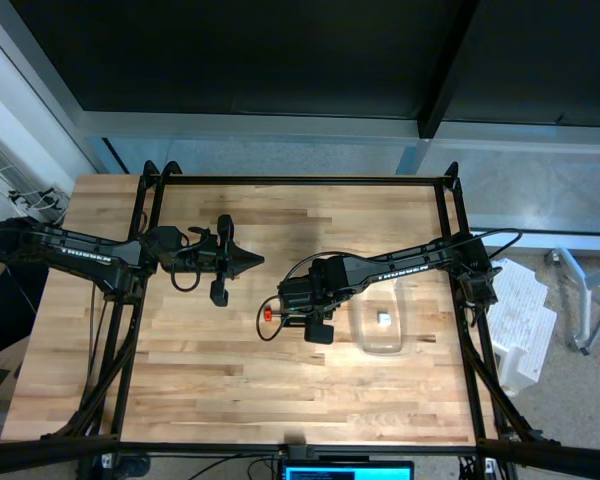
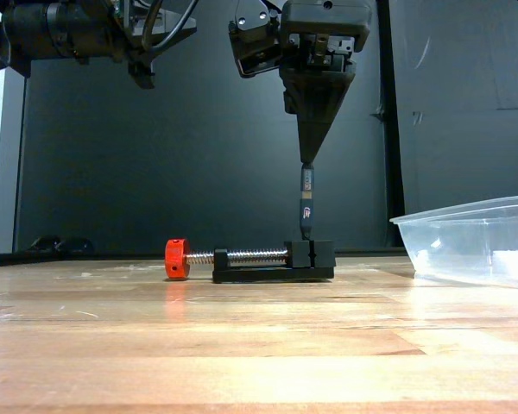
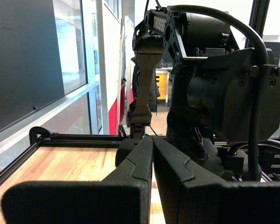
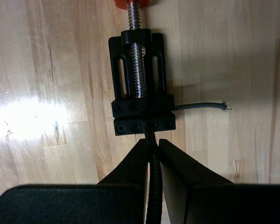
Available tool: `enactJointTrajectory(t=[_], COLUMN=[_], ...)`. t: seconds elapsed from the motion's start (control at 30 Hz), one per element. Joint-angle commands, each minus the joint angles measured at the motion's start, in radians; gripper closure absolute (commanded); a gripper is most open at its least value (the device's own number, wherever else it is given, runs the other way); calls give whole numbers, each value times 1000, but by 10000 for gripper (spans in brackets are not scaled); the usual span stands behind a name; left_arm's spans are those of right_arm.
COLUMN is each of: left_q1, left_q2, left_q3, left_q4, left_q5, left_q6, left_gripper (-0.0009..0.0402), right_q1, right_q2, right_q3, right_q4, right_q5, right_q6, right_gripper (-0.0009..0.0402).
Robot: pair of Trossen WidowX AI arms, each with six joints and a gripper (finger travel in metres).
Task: Pick the USB-C connector and install on taskboard
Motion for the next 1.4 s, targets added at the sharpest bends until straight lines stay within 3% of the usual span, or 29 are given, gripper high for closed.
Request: enactJointTrajectory(t=[0.03, 1.23, 1.4], left_q1=[0, 0, 0], left_q2=[0, 0, 0], left_q3=[0, 0, 0], left_q4=[0, 0, 0], left_q5=[0, 0, 0], left_q6=[0, 0, 0], left_gripper=[393, 393, 393], right_q1=[0, 0, 0], right_q2=[-1, -18, -24], right_q3=[-2, -80, -80], right_q4=[2, 81, 84], right_q5=[1, 0, 0], right_q6=[-2, -27, -32], right_gripper=[394, 393, 367])
